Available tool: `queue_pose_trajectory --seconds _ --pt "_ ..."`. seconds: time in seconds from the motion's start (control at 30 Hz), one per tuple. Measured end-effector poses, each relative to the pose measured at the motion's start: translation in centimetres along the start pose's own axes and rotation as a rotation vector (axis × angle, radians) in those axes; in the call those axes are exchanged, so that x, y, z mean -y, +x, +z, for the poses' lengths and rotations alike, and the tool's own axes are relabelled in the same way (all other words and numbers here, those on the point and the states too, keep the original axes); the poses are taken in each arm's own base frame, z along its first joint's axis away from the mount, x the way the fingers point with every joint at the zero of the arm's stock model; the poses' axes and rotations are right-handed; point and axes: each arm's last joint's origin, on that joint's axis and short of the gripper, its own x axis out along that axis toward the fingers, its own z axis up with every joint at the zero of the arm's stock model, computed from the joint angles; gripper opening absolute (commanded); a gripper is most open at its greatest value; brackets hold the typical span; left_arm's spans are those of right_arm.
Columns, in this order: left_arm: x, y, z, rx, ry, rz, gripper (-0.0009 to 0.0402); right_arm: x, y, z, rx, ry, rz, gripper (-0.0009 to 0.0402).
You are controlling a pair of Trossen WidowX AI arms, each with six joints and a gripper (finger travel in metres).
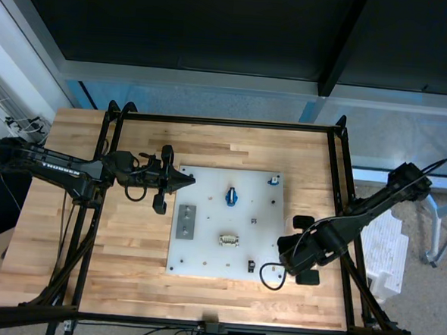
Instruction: Pick the 16mm bar and install on taskboard
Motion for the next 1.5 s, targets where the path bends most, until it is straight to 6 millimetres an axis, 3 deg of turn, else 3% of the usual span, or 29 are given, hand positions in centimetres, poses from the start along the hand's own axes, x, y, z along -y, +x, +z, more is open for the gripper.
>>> queue_pose_trajectory --seconds 0.9,1.5 --pt "0.0 0.0 0.0 0.0 0.0 0.0 0.0 -3.6 2.4 4.3 -0.02 -0.008 -0.014 0.0029" --pt "0.0 0.0 0.0 0.0 0.0 0.0 0.0 -3.9 4.4 4.8 -0.024 0.035 -0.028 0.0029"
